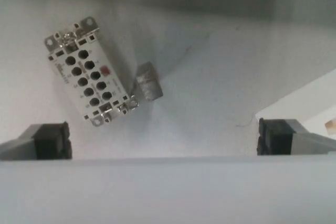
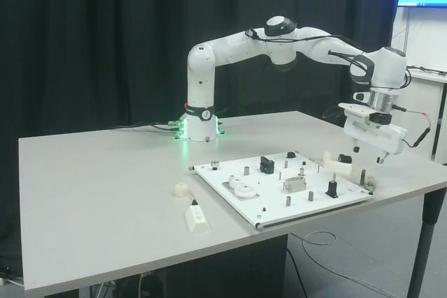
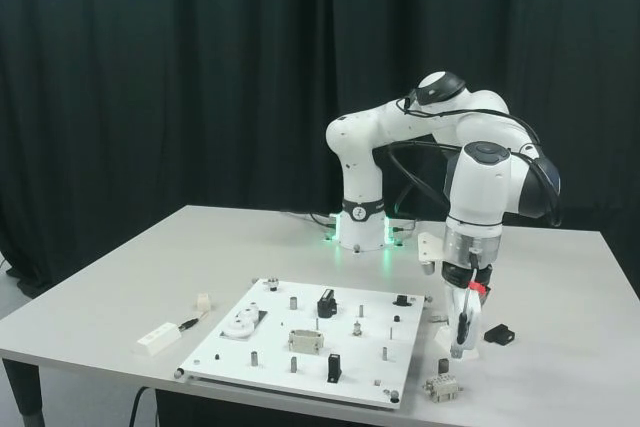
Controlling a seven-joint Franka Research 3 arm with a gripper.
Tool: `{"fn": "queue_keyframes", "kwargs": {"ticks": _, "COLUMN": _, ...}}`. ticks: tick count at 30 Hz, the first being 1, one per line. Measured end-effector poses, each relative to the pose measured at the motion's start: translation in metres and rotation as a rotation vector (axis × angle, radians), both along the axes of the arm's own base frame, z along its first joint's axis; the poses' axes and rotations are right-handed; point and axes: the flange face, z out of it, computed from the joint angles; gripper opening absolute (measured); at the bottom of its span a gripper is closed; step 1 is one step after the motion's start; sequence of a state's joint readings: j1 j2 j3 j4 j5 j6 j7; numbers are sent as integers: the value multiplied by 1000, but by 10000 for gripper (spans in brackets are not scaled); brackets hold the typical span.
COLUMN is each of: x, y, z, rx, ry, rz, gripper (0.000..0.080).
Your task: Remove round peg 2.
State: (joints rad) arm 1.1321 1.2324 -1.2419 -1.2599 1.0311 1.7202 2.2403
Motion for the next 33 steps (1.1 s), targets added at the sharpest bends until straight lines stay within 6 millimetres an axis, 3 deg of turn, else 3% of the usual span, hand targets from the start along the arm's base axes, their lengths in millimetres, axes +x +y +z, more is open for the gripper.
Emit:
{"fn": "queue_keyframes", "kwargs": {"ticks": 2, "x": 0, "y": 0, "z": 0, "rx": -2, "ry": -1, "rz": 1, "gripper": 794}}
{"fn": "queue_keyframes", "kwargs": {"ticks": 33, "x": 2, "y": -10, "z": 5, "rx": -12, "ry": -11, "rz": -19, "gripper": 800}}
